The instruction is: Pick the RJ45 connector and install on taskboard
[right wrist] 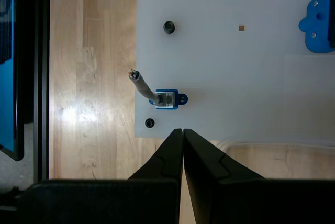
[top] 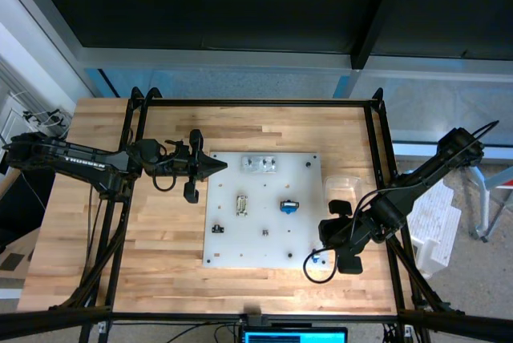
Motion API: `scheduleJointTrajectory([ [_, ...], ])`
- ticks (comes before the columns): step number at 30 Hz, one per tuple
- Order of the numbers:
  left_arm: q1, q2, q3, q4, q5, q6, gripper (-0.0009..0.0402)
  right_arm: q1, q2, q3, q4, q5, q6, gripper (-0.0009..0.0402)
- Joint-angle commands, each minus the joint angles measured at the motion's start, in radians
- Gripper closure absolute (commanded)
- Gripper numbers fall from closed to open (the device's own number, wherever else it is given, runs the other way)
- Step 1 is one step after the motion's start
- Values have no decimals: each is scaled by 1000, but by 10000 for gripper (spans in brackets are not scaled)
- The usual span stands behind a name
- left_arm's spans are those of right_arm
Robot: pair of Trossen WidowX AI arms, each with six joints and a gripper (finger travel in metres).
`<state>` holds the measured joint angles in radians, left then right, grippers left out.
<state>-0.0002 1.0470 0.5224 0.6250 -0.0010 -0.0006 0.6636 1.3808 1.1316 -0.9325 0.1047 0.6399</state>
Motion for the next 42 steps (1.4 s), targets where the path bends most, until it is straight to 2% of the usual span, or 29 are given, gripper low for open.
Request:
scheduleJointTrajectory([
  [1,0,0,0,0,0,0,393,0,-2,0,0,0,-14,393],
  [4,0,0,0,0,0,0,393,-10,-10,0,-1,9,-41,393],
  [8,0,0,0,0,0,0,393,-63,-20,0,-2,8,-101,393],
  [17,0,0,0,0,0,0,393,-269,-73,-11,0,8,-273,394],
  [22,0,0,0,0,0,0,393,-389,-101,-21,23,8,-408,393],
  [29,0,0,0,1,0,0,393,-530,-171,-106,267,-8,-529,393],
  [40,0,0,0,0,0,0,393,-652,-242,-163,583,-33,-659,393],
  [42,0,0,0,0,0,0,393,-669,-248,-176,663,-75,-673,393],
])
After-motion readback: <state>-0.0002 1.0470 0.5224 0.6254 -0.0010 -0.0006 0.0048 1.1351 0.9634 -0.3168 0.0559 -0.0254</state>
